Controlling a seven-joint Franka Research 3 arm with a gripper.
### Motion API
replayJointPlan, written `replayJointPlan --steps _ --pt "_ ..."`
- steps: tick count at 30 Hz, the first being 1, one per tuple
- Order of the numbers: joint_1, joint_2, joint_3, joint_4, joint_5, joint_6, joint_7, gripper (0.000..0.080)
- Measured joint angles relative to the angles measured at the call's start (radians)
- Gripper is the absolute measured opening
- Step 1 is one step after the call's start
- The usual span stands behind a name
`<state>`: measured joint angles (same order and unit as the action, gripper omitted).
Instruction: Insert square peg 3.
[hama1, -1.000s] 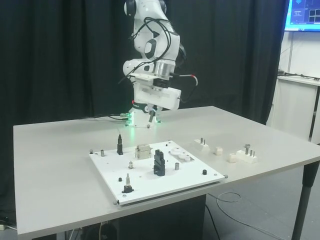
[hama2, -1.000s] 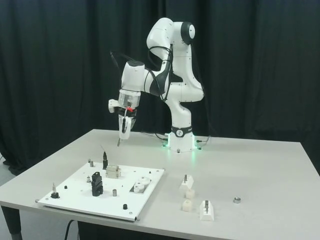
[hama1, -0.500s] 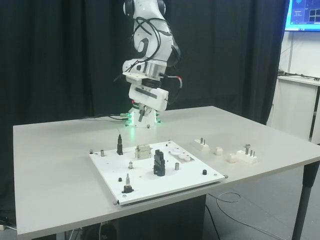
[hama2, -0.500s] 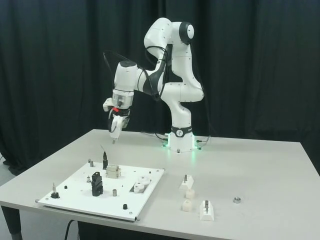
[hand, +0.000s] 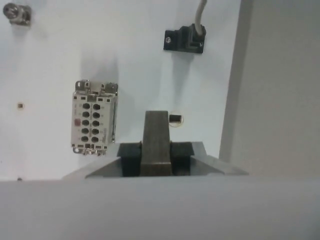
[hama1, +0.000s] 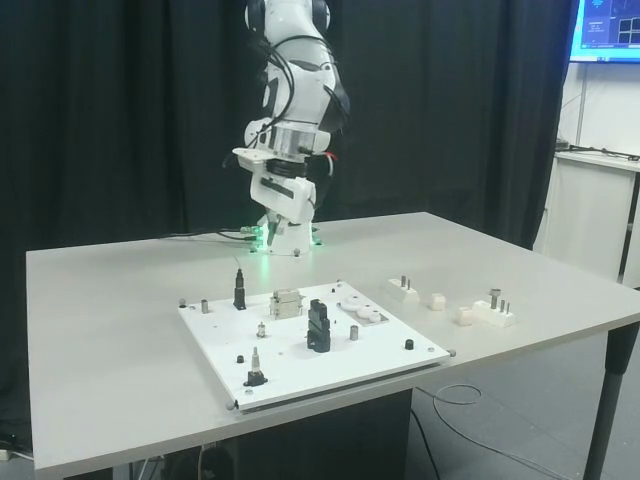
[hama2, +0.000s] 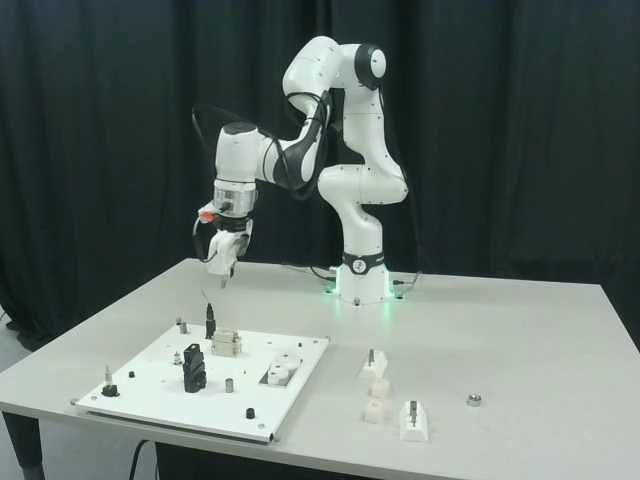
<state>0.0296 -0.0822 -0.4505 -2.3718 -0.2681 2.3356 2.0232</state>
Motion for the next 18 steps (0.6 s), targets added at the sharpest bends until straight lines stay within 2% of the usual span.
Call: replayJointPlan --steps 6,18 --pt "-0.001 0.015 -0.009 0.0 0.044 0.015 -0.008 0.0114" --pt "-0.001 0.053 -0.023 0.0 0.106 0.032 -0.02 0.0114"
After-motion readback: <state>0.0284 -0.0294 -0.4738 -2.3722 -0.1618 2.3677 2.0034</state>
